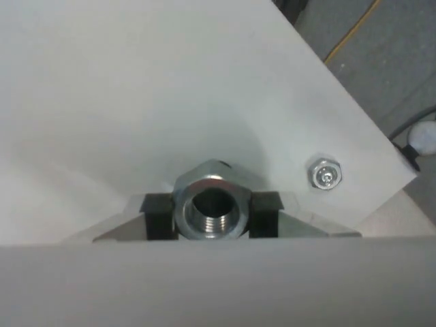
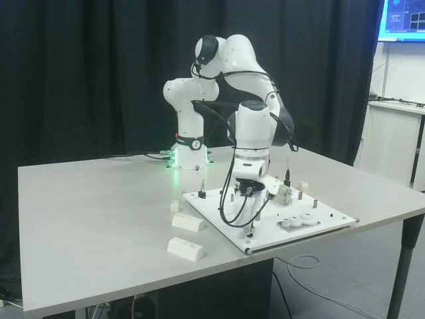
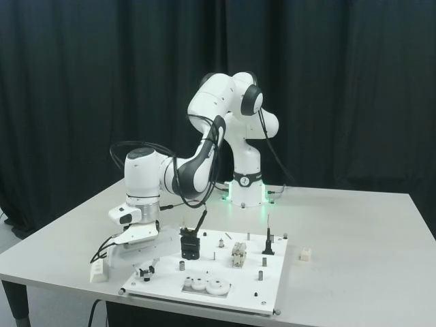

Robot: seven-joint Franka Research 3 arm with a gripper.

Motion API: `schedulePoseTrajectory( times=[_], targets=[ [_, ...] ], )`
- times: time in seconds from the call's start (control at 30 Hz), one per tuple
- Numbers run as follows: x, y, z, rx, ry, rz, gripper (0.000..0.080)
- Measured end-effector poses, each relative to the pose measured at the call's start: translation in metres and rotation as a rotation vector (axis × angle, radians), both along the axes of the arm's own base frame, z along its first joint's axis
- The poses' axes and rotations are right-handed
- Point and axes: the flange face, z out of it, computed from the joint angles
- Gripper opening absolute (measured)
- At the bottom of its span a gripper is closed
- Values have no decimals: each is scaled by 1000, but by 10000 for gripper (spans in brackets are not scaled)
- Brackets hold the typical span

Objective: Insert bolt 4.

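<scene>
In the wrist view my gripper (image 1: 210, 216) is shut on a grey metal hex part with a threaded bore, the bolt (image 1: 208, 204). One black pad (image 1: 158, 216) presses on each side of it. Beneath lies the white assembly board (image 1: 136, 102), and a small hex fastener (image 1: 325, 175) sits fixed near the board's corner. In the first room view the gripper (image 2: 250, 230) hangs low over the front corner of the board (image 2: 305, 232). The second room view shows the gripper (image 3: 145, 271) at the front left corner of the board (image 3: 238, 289).
Two white blocks (image 2: 188, 222) (image 2: 186, 248) lie on the grey table beside the board. White gears (image 2: 299, 219), a black fixture (image 3: 187, 245) and several upright pegs (image 3: 263, 261) stand on the board. A small white cube (image 3: 306, 254) sits to its right. Cables hang from the wrist.
</scene>
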Motion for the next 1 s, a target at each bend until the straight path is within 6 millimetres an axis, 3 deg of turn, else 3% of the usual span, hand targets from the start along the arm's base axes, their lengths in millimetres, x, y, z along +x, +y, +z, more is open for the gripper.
schedulePoseTrajectory(
  times=[1.0],
  targets=[
    [0,2,0,26,-5,-395,225]
  ],
)
